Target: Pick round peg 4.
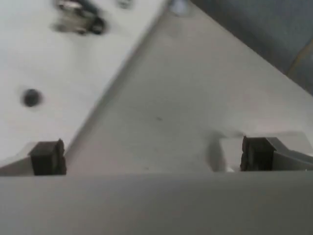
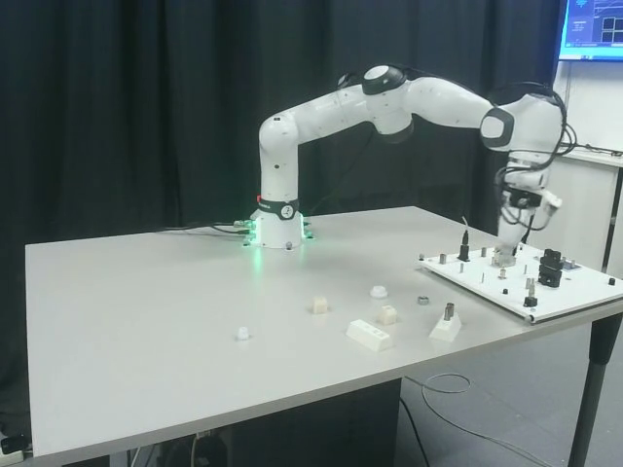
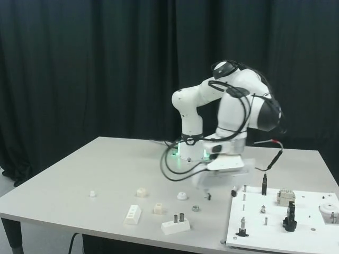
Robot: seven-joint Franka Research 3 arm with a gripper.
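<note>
The end effector (image 1: 151, 156) is wide open with nothing between its two black fingertips (image 1: 47, 156), and it hangs over the edge of the white board (image 1: 49, 73), one fingertip above the board and the other above the bare grey tabletop (image 1: 186, 98). In the second room view it sits low at the board's (image 3: 280, 233) far corner on the arm's side, just beside a short black post (image 3: 233, 191). The round pegs (image 3: 244, 197) all stand on the board, upright with their long axes vertical. They are thin and grey, set apart from one another, and which of them is peg 4 cannot be told. Around them on the board are a tall black pin (image 3: 264, 184), a black clamp-like part (image 3: 290, 217), a pale connector (image 3: 286, 197), a white round part (image 3: 329, 207) and a black-footed post (image 3: 242, 228) near the front edge. The wrist view also shows a black hole (image 1: 32, 98) in the board and a blurred metal part (image 1: 78, 20). Off the board, on the tabletop (image 2: 146, 292), lie a small white cap (image 2: 242, 333), a white cube (image 2: 318, 305), a white disc (image 2: 379, 290), another white cube (image 2: 386, 314), a flat white block (image 2: 370, 335), a white holder with a grey peg (image 2: 446, 324) and a grey nut (image 2: 423, 300), all well apart from the end effector (image 2: 504, 255). The white arm (image 2: 389, 97) reaches over from its green-lit base (image 2: 275, 232).
</note>
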